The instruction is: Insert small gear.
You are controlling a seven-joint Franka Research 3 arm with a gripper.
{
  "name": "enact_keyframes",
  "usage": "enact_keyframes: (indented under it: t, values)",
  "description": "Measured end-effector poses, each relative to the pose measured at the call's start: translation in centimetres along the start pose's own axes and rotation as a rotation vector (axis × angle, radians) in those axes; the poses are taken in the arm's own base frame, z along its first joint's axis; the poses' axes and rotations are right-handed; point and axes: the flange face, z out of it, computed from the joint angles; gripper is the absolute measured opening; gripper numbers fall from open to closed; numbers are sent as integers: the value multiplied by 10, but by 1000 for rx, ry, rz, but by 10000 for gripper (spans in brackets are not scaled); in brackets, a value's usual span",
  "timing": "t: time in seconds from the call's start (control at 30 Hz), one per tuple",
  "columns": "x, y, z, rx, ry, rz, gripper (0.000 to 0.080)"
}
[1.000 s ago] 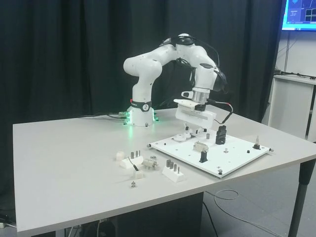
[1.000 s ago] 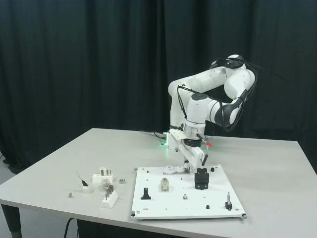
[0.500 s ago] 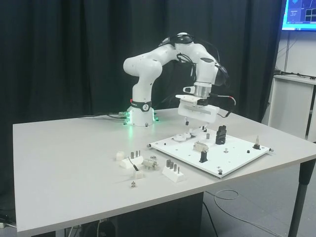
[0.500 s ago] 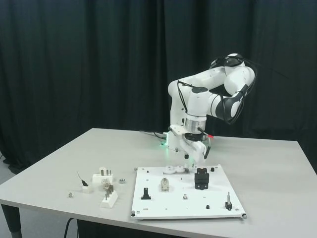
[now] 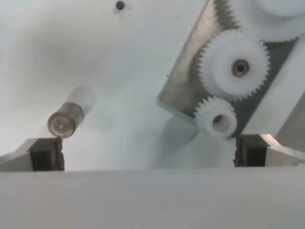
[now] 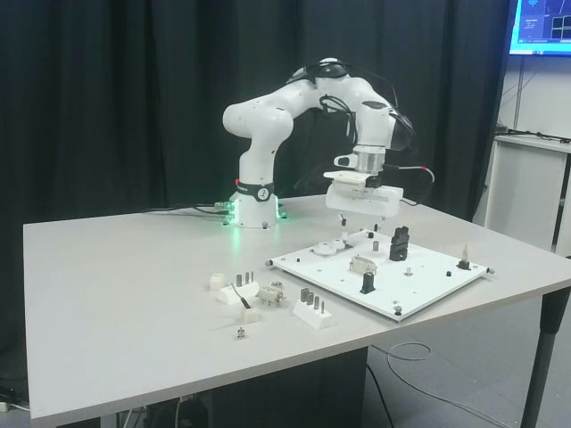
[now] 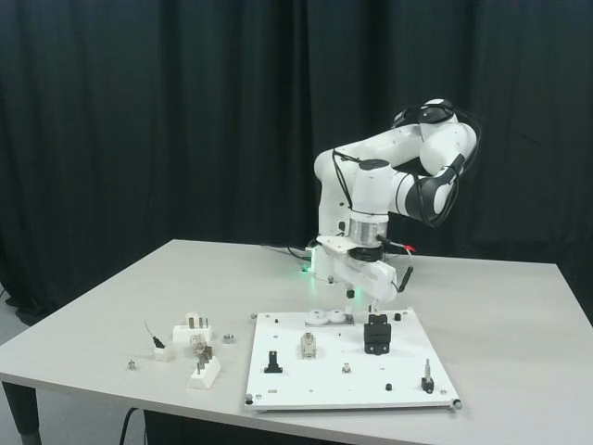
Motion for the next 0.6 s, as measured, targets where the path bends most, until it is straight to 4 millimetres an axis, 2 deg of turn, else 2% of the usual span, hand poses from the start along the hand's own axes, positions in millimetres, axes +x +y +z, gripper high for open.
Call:
enact_keyframes:
  t: [0.6]
  values:
    - [4,-2,15,-1,-40,-67,800]
